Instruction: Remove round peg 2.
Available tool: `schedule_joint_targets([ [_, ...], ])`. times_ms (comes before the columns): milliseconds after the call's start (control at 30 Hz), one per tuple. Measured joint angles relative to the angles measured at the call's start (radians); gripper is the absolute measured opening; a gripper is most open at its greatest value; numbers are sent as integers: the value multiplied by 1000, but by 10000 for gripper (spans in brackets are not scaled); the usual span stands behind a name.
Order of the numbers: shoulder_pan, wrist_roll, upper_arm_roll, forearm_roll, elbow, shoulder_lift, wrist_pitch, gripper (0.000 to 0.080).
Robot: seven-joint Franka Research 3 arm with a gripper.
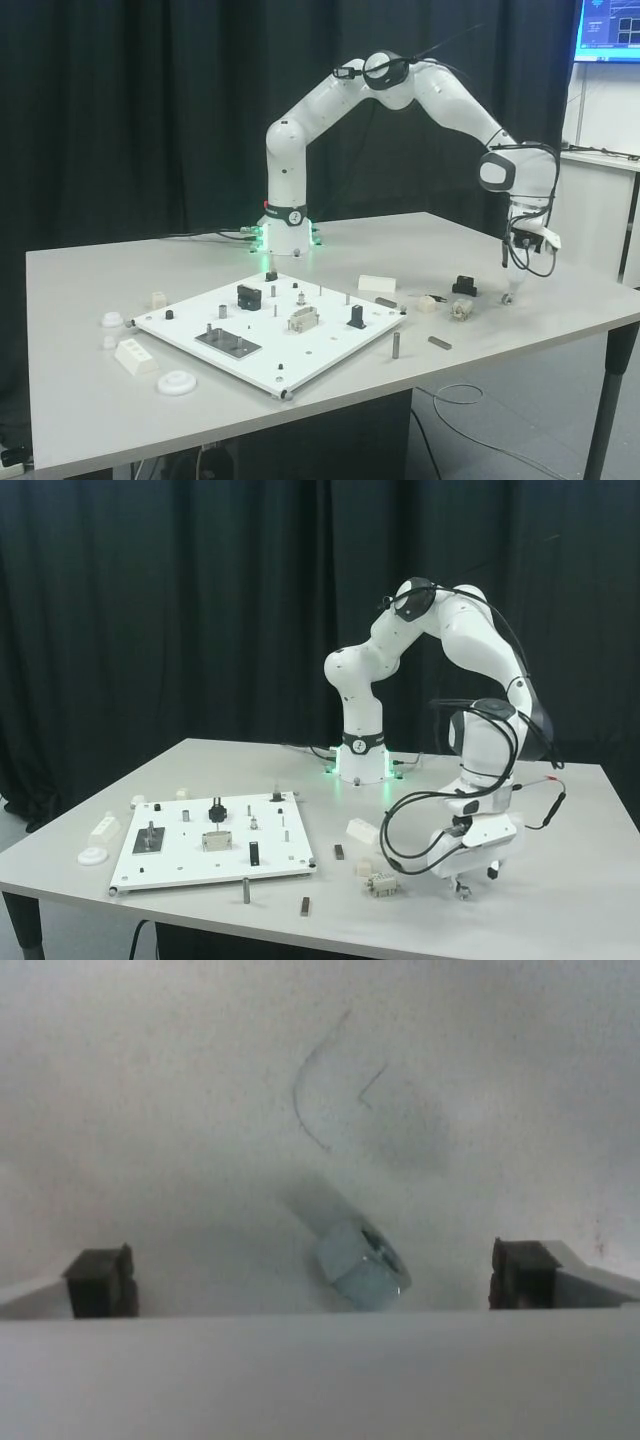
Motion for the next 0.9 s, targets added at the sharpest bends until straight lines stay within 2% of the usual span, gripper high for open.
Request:
schedule_joint_targets([
  [267,-1,19,-3,-10,26,0,-33,794],
  [900,0,33,-1,-38,48,0,-60,800],
])
